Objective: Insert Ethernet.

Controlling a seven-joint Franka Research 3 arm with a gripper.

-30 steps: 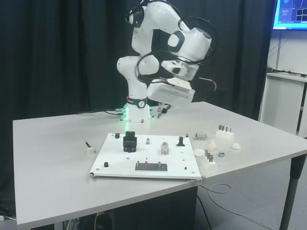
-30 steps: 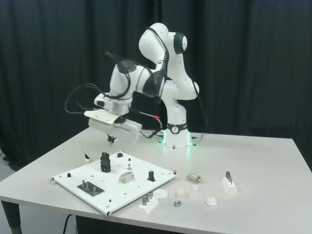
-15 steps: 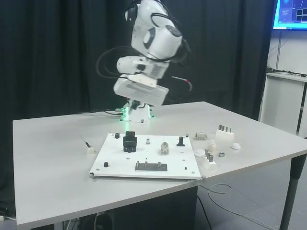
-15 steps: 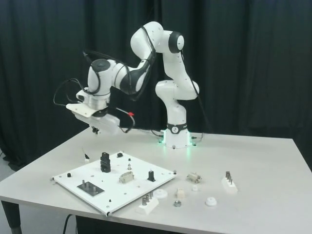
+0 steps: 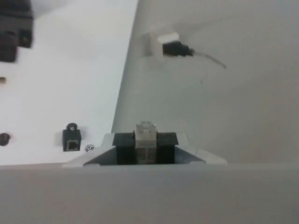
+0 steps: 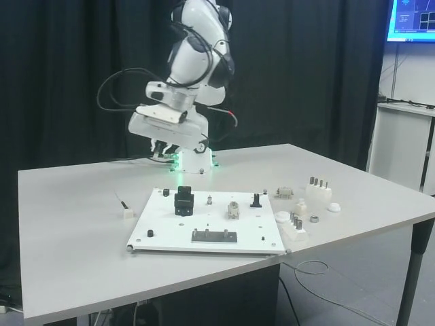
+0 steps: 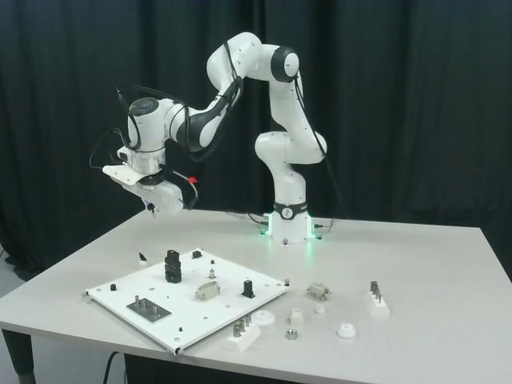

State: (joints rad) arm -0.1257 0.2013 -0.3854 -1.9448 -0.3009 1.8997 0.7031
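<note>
Since the earlier frames the arm has been swung off the white board and its gripper has been carried towards nine o'clock in the first room view, so that it now hangs high above the grey table, beyond the board's edge. The Ethernet plug is found seated in a small white holder on the table, just beside the board at about its nine o'clock in the first room view, with the gripper well apart from it, at roughly one o'clock. How far the gripper is open cannot be told from any view, and nothing can be confirmed as held. The task is judged to be at its approach stage: the plug has not been picked up, and descent, grasp, carriage and insertion are all left. A small black socket on the board is judged to be the likely target. The plug's long axis is seen to run square to the board's edge, with the nose set into the holder towards the board and the thin cable trailing away from it.
</note>
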